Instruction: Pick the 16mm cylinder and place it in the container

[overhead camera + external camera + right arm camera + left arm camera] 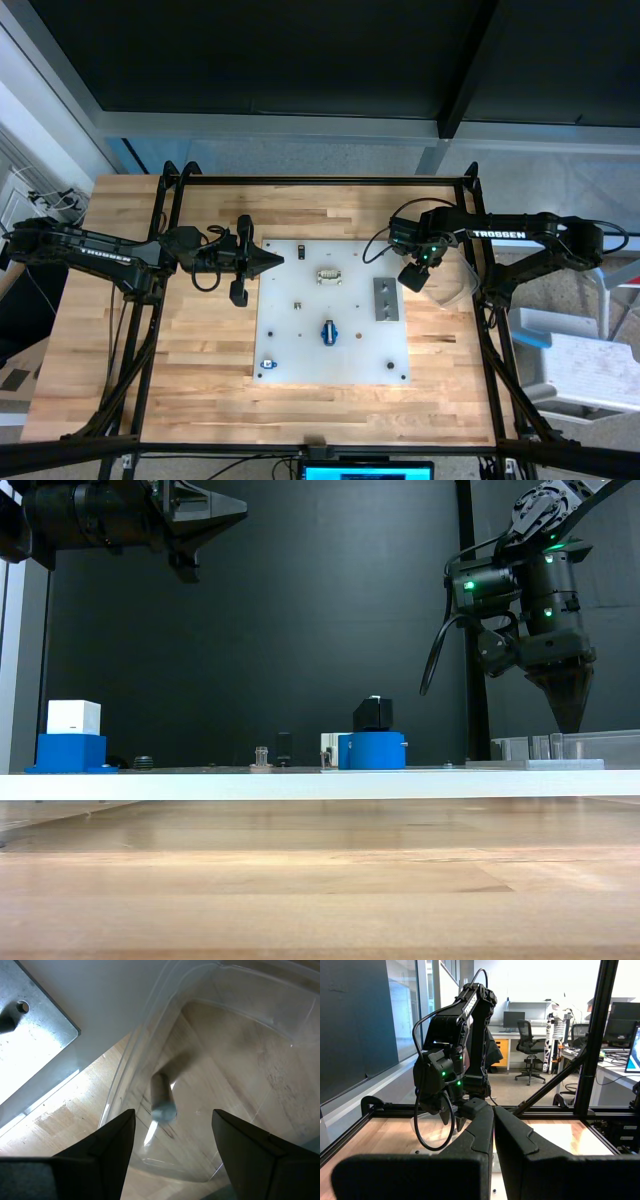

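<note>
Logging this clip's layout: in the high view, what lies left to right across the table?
In order: left gripper, shut, above the white board's left edge → blue part → grey block → right gripper, open → clear container just right of it.

Matte black jointed arms [90,250], white TROSSEN lettering [500,235], looped black cables [205,280], green lights [427,256]; left gripper [277,259] centre-left of frame, right gripper [412,281] centre-right, both black and wedge-shaped
</note>
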`<state>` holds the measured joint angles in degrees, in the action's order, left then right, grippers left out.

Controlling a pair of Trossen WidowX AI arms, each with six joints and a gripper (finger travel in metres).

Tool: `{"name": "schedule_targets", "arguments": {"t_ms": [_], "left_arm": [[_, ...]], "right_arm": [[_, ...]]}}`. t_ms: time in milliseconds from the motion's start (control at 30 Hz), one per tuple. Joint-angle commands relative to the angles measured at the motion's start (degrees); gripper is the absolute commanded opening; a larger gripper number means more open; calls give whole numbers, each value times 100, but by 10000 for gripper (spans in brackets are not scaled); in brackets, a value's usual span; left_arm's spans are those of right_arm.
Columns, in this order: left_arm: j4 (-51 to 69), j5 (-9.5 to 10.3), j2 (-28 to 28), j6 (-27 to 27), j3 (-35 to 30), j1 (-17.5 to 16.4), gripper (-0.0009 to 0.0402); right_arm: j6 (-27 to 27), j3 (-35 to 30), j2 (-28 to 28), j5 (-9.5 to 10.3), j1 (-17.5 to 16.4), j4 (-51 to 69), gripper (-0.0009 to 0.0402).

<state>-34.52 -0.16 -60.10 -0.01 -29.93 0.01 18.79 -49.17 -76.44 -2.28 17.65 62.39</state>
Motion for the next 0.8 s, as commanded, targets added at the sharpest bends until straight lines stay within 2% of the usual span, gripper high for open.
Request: {"name": "schedule_targets", "arguments": {"t_ms": [33,400,800], "left_arm": [[0,-2,0,0,-2,0,0],[0,-2,0,2,-2,0,0],[0,-2,0,0,-2,-2,0]], "right_arm": [[7,-2,33,-20,-2,0,224],[59,-236,420,-20,-7,304,224],[199,-938,612,-20,-20,999,224]]}}
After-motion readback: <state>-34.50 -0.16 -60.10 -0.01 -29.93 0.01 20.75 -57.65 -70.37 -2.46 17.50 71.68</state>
